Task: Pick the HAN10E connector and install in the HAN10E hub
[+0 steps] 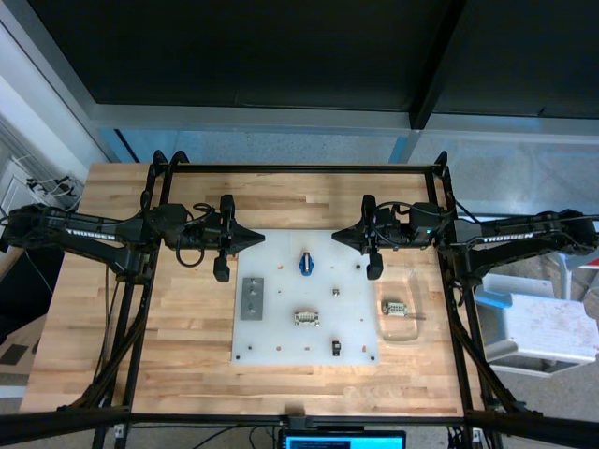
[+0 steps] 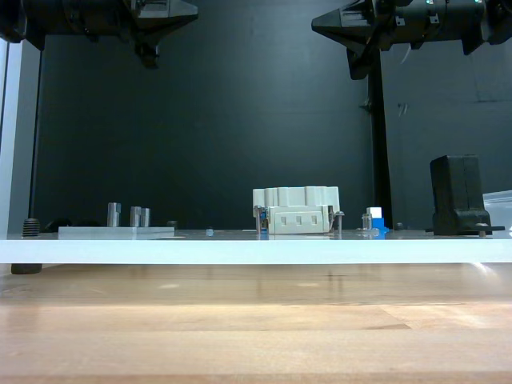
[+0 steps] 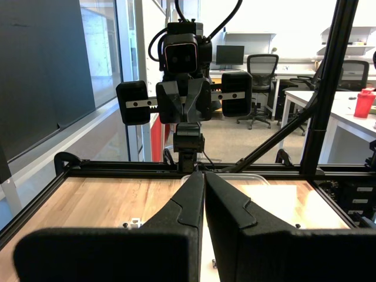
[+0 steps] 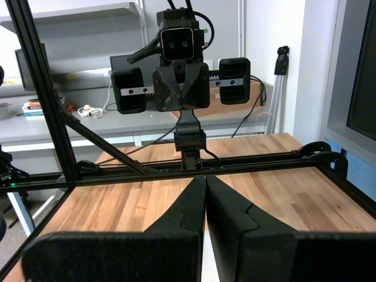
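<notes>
The HAN10E connector, a small beige-grey block, lies in a clear tray on the wood right of the white plate. The HAN10E hub is fixed near the plate's front middle. My left gripper hovers high over the plate's far left edge, shut and empty. Facing it, my right gripper hovers over the far right part, also shut and empty. Both are well above and behind the connector and hub.
On the plate also sit a grey metal block, a small blue part and a black part. A black frame rail runs along the table's far edge.
</notes>
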Controlling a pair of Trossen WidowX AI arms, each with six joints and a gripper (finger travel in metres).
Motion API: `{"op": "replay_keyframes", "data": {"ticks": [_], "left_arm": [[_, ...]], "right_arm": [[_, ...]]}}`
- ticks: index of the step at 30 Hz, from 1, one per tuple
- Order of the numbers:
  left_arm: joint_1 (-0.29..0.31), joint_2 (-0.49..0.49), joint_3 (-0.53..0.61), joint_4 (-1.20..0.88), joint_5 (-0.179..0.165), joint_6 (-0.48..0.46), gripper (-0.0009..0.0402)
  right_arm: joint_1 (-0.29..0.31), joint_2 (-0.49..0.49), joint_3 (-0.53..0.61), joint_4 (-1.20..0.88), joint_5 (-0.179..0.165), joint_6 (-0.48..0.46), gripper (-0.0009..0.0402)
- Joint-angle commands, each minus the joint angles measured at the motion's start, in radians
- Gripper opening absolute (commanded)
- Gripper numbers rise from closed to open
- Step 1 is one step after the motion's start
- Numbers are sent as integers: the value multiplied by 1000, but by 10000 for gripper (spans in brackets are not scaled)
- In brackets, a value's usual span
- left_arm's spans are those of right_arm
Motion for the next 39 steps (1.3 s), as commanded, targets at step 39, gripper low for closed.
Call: {"op": "replay_keyframes", "data": {"ticks": [39], "left_arm": [[0,0,0,0,0,0,0]], "right_arm": [[179,30,478,-1291,36,95,0]]}}
